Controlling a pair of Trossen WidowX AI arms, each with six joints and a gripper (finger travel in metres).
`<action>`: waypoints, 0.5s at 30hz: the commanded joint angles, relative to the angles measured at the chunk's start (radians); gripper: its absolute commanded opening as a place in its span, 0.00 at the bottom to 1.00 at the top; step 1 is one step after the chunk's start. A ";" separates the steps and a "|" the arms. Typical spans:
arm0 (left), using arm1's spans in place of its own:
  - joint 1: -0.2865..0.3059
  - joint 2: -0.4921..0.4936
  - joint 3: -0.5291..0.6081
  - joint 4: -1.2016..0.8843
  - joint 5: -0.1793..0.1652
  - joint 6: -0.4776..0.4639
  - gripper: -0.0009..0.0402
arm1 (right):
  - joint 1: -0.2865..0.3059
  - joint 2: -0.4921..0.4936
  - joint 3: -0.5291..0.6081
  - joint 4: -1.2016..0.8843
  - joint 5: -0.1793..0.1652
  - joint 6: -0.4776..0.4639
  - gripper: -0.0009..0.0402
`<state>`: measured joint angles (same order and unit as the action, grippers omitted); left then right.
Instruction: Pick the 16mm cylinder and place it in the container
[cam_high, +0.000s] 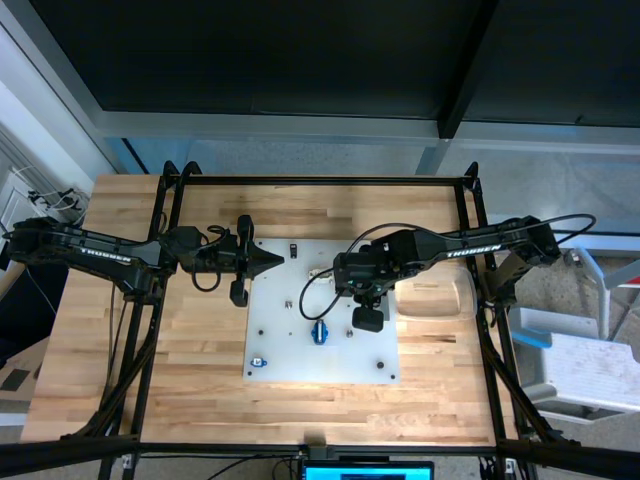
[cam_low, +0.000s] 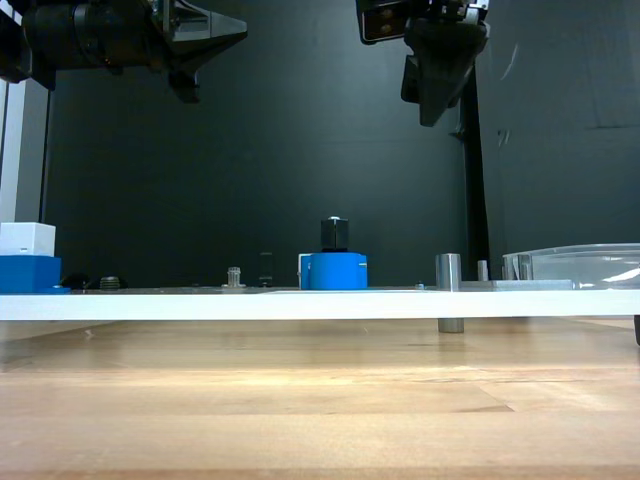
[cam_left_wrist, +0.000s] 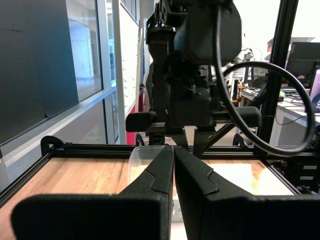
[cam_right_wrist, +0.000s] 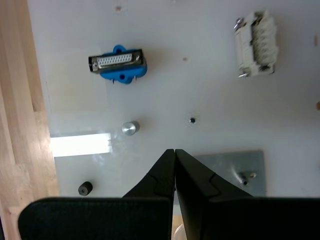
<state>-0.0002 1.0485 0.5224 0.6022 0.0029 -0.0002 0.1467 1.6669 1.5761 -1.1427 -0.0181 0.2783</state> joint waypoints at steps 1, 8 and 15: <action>0.000 0.000 0.000 0.000 0.000 0.000 0.02 | 0.022 0.011 -0.001 -0.003 0.004 0.002 0.02; 0.000 0.000 0.000 0.000 0.000 0.000 0.02 | 0.063 0.045 -0.002 -0.009 0.035 0.002 0.06; 0.000 0.000 0.000 0.000 0.000 0.000 0.02 | 0.091 0.093 -0.002 0.001 0.052 0.014 0.15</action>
